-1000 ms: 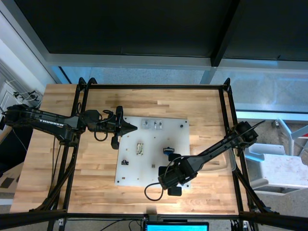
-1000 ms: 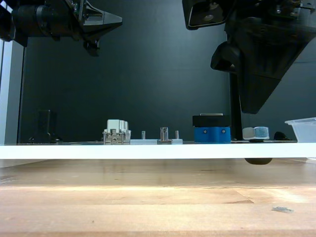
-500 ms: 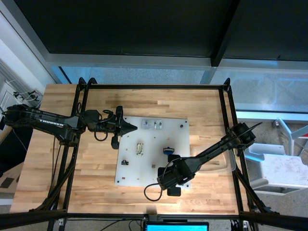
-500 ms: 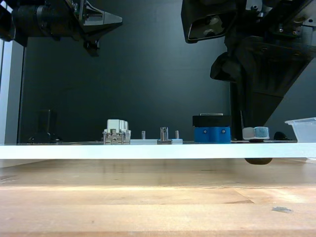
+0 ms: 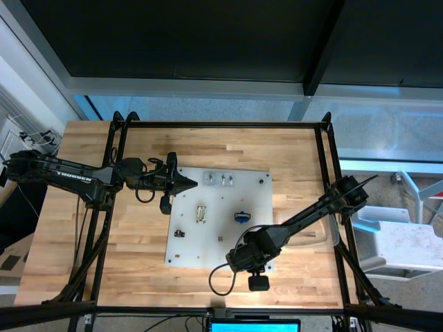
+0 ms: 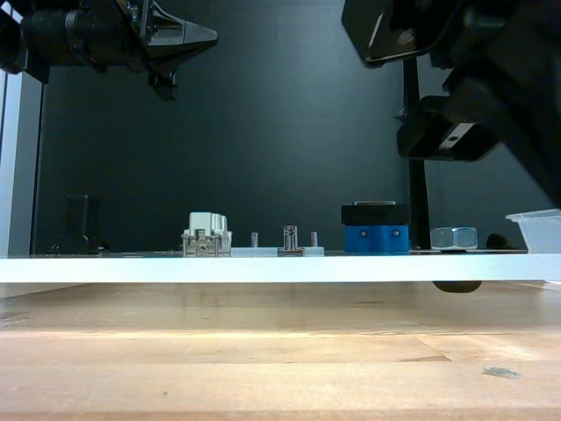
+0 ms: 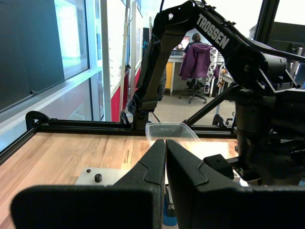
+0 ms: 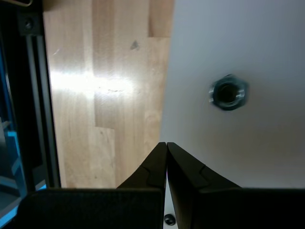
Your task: Pick the M12 fastener and fasten on the M12 threads
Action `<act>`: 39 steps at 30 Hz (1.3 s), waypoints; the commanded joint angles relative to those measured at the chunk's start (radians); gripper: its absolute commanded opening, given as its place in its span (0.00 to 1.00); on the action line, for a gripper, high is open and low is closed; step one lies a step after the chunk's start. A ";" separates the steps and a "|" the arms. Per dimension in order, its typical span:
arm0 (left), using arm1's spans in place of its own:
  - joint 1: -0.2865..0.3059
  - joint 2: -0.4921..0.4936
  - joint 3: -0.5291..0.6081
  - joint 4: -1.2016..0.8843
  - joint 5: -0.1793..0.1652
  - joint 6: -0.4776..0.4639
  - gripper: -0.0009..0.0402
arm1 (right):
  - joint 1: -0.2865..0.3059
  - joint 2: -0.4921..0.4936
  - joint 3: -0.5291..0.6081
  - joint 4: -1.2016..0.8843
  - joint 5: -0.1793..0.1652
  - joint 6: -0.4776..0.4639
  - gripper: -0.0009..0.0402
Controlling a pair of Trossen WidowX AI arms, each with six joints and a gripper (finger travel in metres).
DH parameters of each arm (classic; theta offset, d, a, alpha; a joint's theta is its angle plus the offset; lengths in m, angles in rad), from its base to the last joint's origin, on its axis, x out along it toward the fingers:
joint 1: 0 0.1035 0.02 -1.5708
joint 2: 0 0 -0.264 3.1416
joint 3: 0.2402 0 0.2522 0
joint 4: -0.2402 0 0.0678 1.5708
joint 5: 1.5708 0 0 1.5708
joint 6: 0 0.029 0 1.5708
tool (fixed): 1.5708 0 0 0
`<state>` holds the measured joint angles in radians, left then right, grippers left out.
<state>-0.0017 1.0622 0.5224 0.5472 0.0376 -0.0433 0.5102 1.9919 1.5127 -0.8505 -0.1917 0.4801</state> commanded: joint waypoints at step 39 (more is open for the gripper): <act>0.000 0.000 0.000 0.000 0.000 0.000 0.02 | -0.004 -0.003 0.000 -0.005 0.089 -0.024 0.02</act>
<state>-0.0017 1.0618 0.5224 0.5472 0.0376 -0.0437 0.5049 1.9919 1.5127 -0.8555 -0.1291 0.4545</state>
